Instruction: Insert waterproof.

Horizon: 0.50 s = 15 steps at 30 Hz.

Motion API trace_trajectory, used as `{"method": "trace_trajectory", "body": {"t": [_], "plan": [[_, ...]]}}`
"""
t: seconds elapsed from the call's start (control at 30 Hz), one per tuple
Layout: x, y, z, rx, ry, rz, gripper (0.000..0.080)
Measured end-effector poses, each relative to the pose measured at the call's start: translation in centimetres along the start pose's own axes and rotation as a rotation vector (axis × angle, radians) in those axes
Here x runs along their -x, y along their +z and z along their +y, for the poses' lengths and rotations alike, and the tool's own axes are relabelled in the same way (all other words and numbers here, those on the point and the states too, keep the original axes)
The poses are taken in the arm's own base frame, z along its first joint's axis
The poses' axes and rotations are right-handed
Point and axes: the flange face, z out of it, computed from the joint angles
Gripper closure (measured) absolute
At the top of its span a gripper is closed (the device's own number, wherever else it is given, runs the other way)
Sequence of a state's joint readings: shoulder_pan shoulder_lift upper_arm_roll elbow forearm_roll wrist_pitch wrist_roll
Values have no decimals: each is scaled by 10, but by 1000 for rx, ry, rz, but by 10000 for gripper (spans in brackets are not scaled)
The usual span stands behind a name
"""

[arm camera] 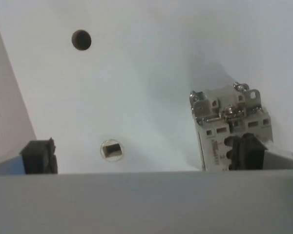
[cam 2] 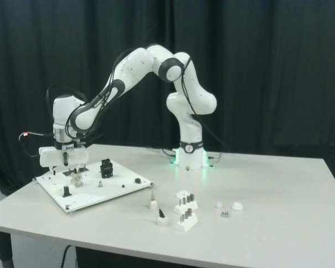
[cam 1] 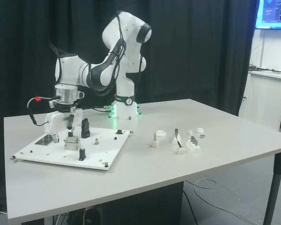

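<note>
In the wrist view my gripper [arm camera: 142, 155] is open wide above the white board [arm camera: 151, 73]. One black fingertip [arm camera: 39, 156] hangs over bare board; the other fingertip [arm camera: 246, 151] overlaps a white block with metal clips [arm camera: 224, 117]. Between the fingers the board shows a small square socket [arm camera: 111, 150], and farther off a round black hole [arm camera: 81, 40]. Both room views put the gripper [cam 1: 70, 124] [cam 2: 72, 163] just above that block [cam 1: 72, 142] [cam 2: 76, 178] on the board [cam 1: 51, 157] [cam 2: 120, 187]. Nothing is held.
A black upright part [cam 1: 85, 127] [cam 2: 106, 167] and a small black piece [cam 1: 82, 153] [cam 2: 66, 191] also stand on the board. White holders with pins [cam 1: 187, 145] [cam 2: 184, 215] and small white caps [cam 1: 199, 130] [cam 2: 235, 206] lie on the grey table.
</note>
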<state>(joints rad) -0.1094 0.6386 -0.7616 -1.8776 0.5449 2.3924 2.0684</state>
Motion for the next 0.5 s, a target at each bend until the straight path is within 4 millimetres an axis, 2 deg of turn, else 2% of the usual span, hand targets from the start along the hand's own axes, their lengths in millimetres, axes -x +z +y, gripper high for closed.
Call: {"method": "trace_trajectory", "body": {"t": [0.5], "plan": [[1,1,-2,-3,-8,1,3]]}}
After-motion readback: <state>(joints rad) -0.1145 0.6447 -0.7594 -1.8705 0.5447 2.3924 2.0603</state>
